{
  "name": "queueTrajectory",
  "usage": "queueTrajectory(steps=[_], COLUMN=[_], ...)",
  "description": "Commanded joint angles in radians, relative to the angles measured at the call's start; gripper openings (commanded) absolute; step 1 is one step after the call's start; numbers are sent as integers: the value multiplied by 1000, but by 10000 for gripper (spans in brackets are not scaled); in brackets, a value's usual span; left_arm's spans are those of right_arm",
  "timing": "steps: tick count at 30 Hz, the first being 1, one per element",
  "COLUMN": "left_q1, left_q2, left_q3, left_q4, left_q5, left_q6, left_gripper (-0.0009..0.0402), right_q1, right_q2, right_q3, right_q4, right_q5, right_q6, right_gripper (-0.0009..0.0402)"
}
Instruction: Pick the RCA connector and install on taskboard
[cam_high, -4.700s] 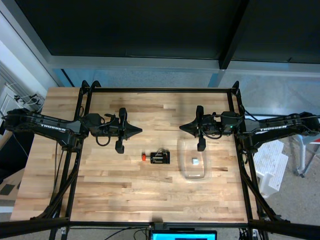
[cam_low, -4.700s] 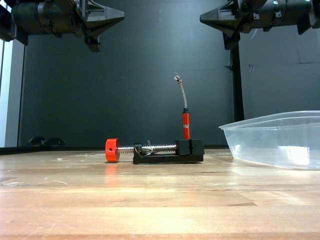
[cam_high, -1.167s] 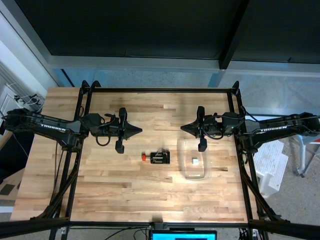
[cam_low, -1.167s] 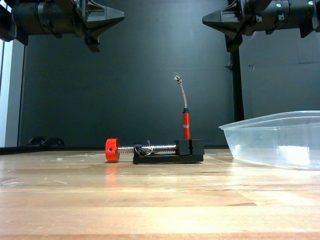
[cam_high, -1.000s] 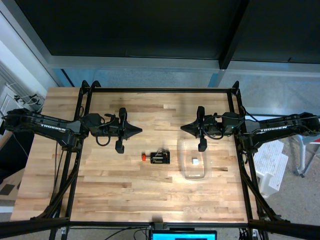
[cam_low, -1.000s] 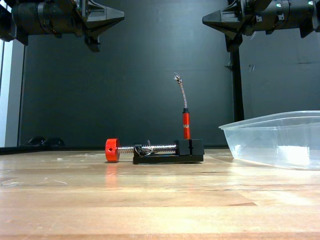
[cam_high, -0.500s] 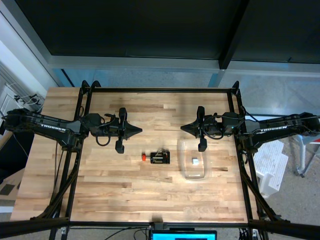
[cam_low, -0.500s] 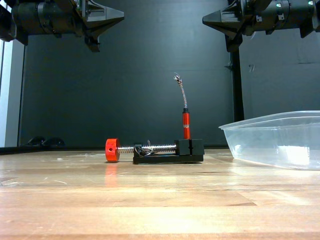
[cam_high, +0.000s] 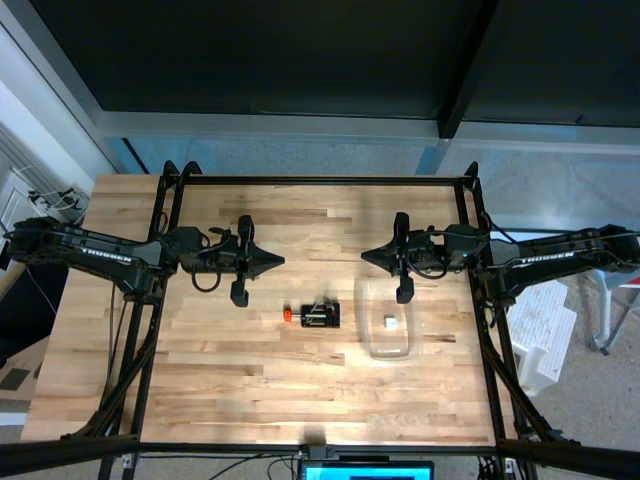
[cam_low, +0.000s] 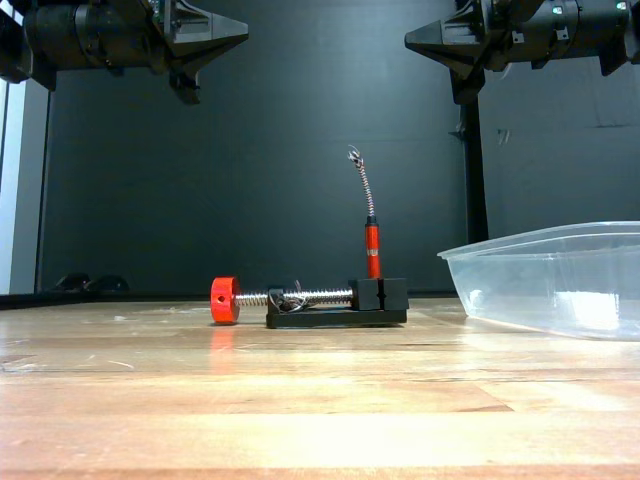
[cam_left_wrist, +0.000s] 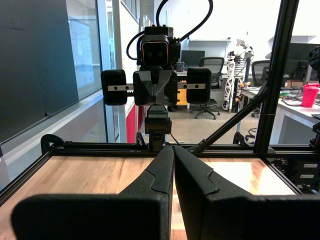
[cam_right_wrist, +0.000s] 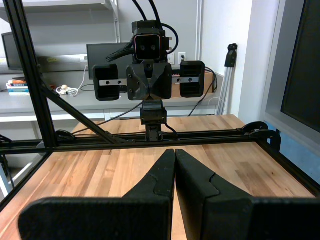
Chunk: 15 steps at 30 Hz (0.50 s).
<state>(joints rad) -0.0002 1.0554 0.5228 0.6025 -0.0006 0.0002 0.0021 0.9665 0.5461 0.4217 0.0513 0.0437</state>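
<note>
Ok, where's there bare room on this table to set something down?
The wooden table is bare along its near edge, in front of the small black block with a red knob and the clear plastic tray holding the tiny whitish connector. Crowded: the middle, block beside tray; the shut left gripper and shut right gripper hang high above.

Bkgd: dark wall (cam_low: 300, 120), grey floor (cam_high: 300, 155), ofc chairs (cam_left_wrist: 213, 63).
</note>
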Motion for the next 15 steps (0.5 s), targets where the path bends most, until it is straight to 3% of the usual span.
queueTrajectory(steps=[1,15], left_q1=[0,0], left_q2=[0,0], left_q3=[0,0], left_q4=[0,0], left_q5=[0,0], left_q6=[0,0], left_gripper=[0,0], right_q1=[0,0], right_q2=[0,0], right_q3=[0,0], right_q4=[0,-18], right_q5=[0,0], right_q6=[0,0], right_gripper=[0,0])
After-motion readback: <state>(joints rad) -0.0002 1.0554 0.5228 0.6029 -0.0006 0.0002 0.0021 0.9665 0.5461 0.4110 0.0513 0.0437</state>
